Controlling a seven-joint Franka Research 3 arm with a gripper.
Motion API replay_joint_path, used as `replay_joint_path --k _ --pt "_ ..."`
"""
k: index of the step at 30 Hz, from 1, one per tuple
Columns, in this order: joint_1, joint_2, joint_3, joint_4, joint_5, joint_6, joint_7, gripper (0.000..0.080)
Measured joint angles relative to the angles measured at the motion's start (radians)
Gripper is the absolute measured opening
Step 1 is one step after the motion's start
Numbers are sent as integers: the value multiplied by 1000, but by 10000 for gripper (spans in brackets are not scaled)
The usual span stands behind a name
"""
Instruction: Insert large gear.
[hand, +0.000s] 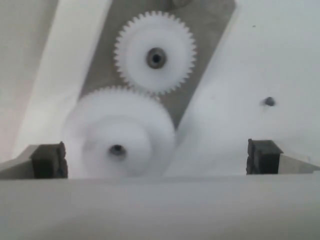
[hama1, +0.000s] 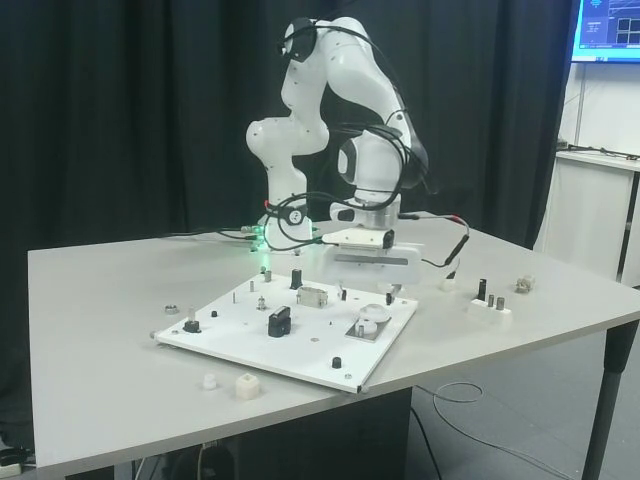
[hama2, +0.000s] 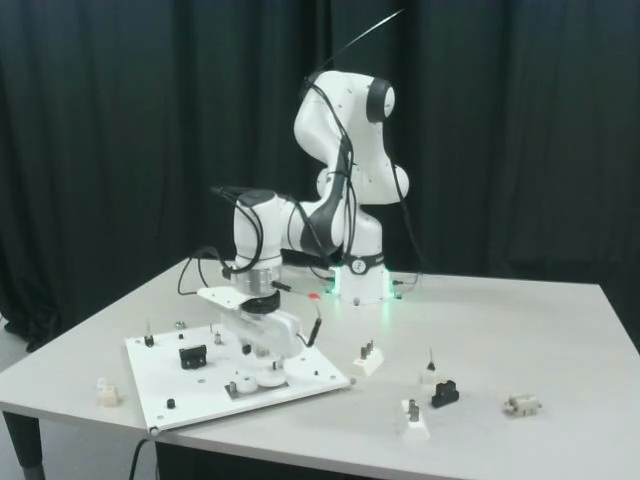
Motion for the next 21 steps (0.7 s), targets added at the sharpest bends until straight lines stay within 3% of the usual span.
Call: replay_joint_path --k 21 --pt "-4 0 -21 -39 -11 29 -59 800"
